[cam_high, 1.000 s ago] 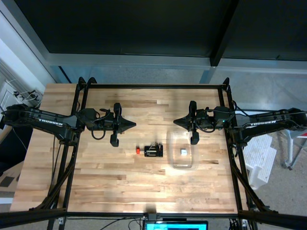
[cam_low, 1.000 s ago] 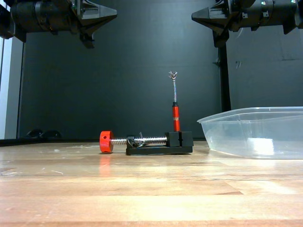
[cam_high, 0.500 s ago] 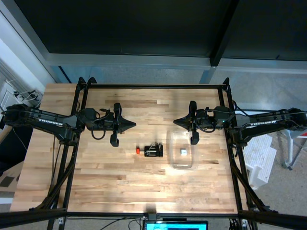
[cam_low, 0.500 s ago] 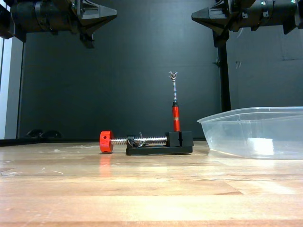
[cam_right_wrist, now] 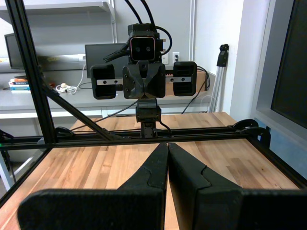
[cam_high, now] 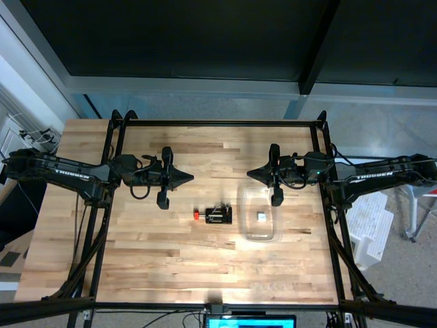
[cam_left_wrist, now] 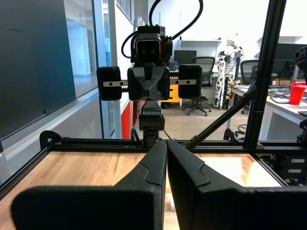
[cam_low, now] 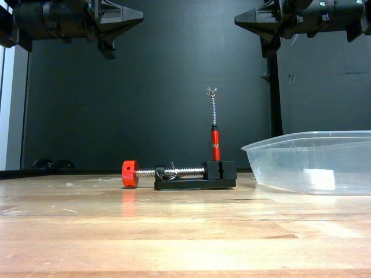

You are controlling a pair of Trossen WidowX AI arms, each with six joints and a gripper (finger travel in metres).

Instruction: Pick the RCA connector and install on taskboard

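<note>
In the low view the red RCA connector (cam_low: 215, 145) stands upright on the black vise (cam_low: 197, 175), and its braided cable (cam_low: 213, 110) rises straight above it with nothing holding it. The vise (cam_high: 218, 216) with its red knob (cam_high: 195, 214) sits mid-table. My left gripper (cam_high: 191, 178) hovers high to the vise's back left, shut and empty; its own view shows the fingers (cam_left_wrist: 156, 158) pressed together. My right gripper (cam_high: 248, 172) hangs high beyond the tray, also shut and empty, fingers (cam_right_wrist: 158, 160) closed.
A clear plastic tray (cam_high: 262, 239) lies right of the vise with only the white block (cam_high: 261, 216) in it. In the low view the tray (cam_low: 307, 162) fills the right side. Black frame rails border the table's edges.
</note>
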